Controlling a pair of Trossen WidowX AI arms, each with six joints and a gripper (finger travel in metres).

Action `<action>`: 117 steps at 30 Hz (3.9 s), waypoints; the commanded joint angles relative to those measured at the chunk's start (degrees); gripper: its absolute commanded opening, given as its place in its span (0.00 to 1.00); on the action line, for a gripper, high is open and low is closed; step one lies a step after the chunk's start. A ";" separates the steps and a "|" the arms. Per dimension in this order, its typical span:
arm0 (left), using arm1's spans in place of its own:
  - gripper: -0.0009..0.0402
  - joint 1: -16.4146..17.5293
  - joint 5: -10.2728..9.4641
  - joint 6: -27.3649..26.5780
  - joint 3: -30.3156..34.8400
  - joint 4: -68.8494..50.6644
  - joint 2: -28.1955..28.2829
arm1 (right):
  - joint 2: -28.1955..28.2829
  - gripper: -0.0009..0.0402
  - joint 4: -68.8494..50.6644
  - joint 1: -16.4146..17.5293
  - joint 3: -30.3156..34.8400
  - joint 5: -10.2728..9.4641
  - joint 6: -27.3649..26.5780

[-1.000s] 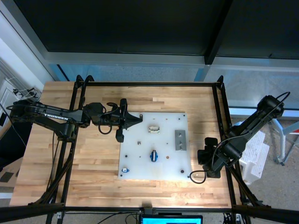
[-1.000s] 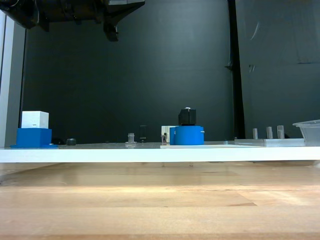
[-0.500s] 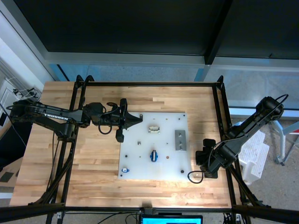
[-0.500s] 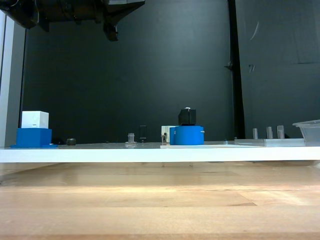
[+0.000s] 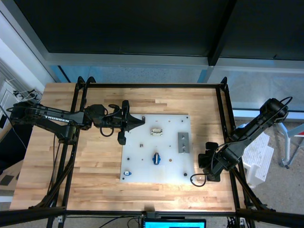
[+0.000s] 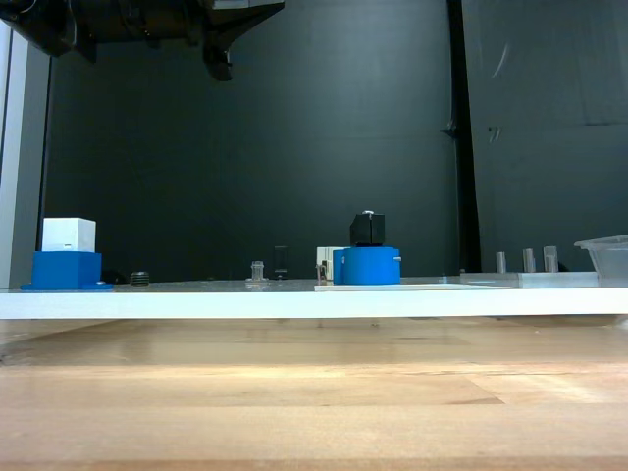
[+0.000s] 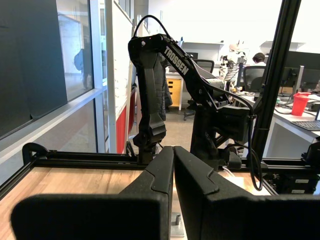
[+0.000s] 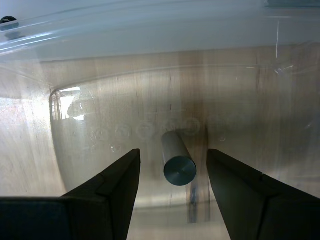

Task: Pick the 16mm cylinder and install on the taskboard

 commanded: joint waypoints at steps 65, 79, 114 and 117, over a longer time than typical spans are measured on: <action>0.02 0.02 0.00 0.04 0.02 0.02 0.00 | -3.17 0.04 -15.08 -9.88 14.73 -1.53 -7.45; 0.02 0.02 0.00 0.02 0.02 0.02 0.00 | 6.86 0.04 -12.37 -15.89 22.56 -0.96 -16.02; 0.02 0.02 0.00 0.02 0.02 0.02 0.00 | 26.64 0.04 -8.57 -21.88 37.62 -0.63 -21.90; 0.02 0.00 0.00 0.02 0.02 0.02 0.00 | 28.02 0.04 -8.52 -22.25 38.88 -0.44 -22.73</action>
